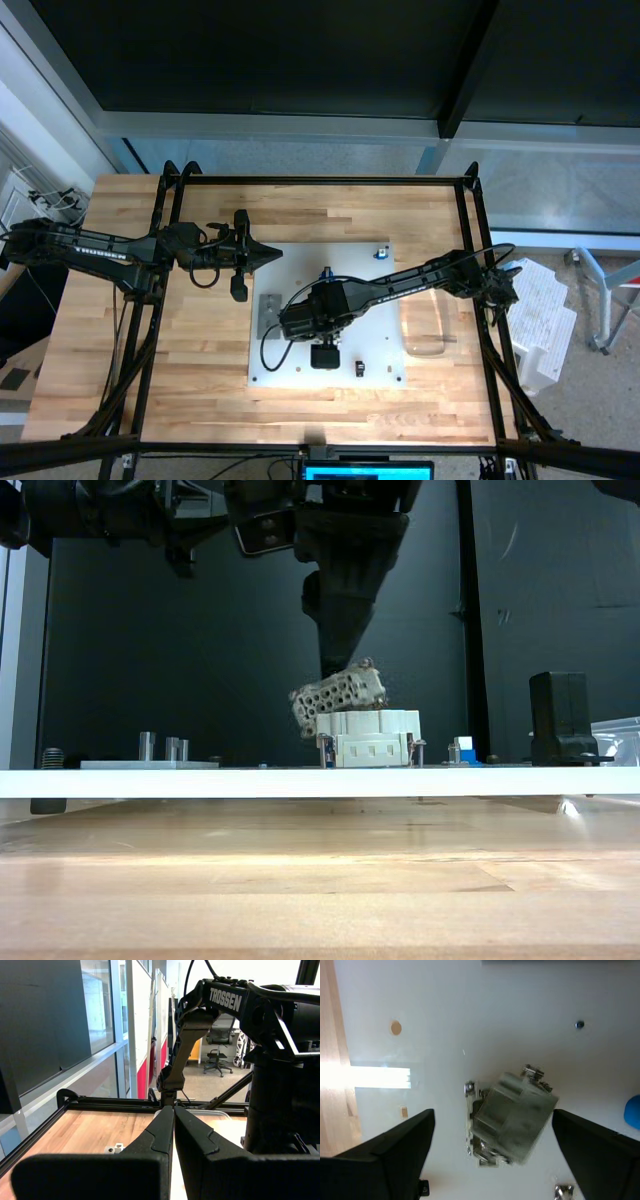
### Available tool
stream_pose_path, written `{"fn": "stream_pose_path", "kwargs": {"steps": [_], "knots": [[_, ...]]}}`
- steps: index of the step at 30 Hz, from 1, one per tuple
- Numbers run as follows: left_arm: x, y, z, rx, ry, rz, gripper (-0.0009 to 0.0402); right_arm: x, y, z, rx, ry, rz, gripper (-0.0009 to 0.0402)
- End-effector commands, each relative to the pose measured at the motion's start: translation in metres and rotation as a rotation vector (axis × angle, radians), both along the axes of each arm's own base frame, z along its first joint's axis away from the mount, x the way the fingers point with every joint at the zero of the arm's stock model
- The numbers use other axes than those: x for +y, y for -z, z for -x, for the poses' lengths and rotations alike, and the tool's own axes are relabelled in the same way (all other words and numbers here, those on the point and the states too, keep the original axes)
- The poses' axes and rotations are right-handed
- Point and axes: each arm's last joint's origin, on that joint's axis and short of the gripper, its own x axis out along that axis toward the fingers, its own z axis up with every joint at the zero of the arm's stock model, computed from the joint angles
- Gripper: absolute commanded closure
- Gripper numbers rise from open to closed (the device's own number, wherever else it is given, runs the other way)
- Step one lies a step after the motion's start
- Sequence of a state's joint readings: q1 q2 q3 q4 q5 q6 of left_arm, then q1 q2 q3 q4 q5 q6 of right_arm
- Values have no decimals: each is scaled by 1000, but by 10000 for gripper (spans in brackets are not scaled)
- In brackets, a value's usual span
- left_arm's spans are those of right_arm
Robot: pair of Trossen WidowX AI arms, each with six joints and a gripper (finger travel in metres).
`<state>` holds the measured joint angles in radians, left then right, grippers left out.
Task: Pick the HAN10E connector and install on the hub
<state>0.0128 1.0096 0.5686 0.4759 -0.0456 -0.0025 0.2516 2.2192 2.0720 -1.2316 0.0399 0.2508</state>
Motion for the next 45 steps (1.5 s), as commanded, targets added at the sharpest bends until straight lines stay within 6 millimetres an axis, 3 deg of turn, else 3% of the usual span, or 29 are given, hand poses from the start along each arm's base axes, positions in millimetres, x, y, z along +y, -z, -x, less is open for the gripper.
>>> {"fn": "stream_pose_path", "kwargs": {"steps": [1,22,31,38,45], "knots": [[0,0,0,-1,0,0,392,-3,0,-1,-14,2,47,33],[0,0,0,-1,0,0,392,-6,-8,4,-9,-11,60,32],[0,0,0,-1,0,0,392,-35,-20,10,7,-89,88,33],[0,0,0,-1,0,0,392,-64,-15,6,31,-191,119,79],[0,0,0,-1,0,0,392,-68,-2,5,33,-269,117,117]]}}
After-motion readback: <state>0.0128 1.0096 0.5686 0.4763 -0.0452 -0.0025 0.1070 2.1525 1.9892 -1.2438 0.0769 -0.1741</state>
